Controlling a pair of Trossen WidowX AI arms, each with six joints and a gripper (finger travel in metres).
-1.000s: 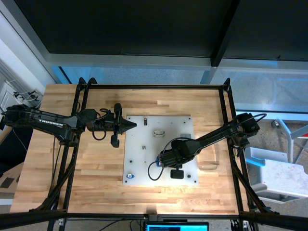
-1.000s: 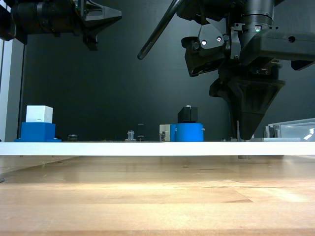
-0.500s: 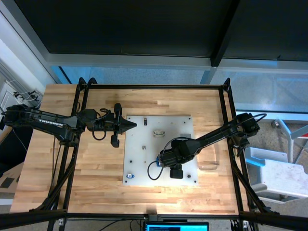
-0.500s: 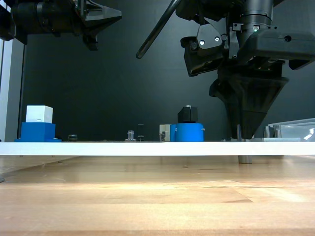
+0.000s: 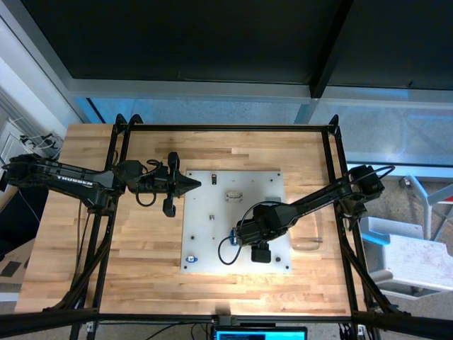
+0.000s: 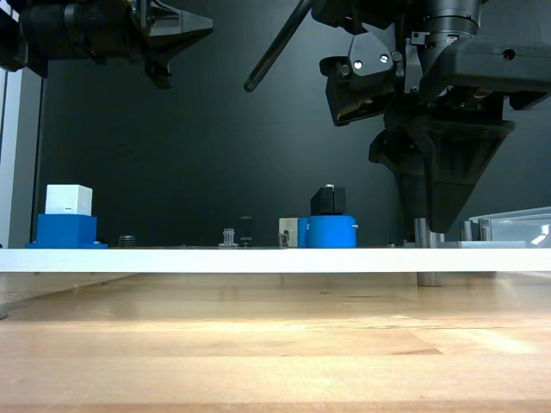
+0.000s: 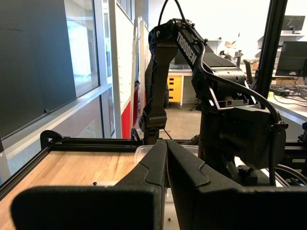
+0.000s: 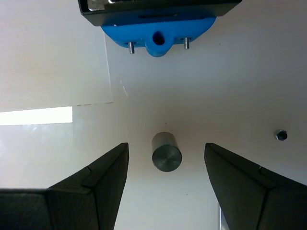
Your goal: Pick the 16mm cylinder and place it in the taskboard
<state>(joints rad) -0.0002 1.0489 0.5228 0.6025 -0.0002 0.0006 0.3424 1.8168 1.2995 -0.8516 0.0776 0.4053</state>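
Right hand (image 8: pixel 165 149) is sitting low over the near right part of the board with its fingers (image 8: pixel 103 177) spread wide, holding nothing. Left hand (image 7: pixel 166 143) is parked up high over the board's left edge, fingers pressed together on nothing, so it's clearly not part of this.

Under all that you've got the pale wooden surface (image 5: pixel 106 234), and on it the flat white square taskboard (image 5: pixel 205 241). Just off the board's right edge is a clear plastic tray (image 6: pixel 516 225). The right wrist view also shows a blue plastic fitting (image 8: pixel 156 26) on the board, a bit ahead of the fingers.

Now the bit that matters: the tiny silvery-grey metal 16mm cylinder (image 8: pixel 166 157) is standing upright in the taskboard, right between the open fingers with a clear gap on both sides. In the low view you can see its lower end poking out under the board, so I'd say it's down in its hole, not just perched on top.

So to me this is the tail end of the place step: peg in, fingers off it. Next move just needs a straight lift up and away, keeping both fingers clear of the peg so it doesn't get nudged or tipped. No re-grip needed as far as I can tell.
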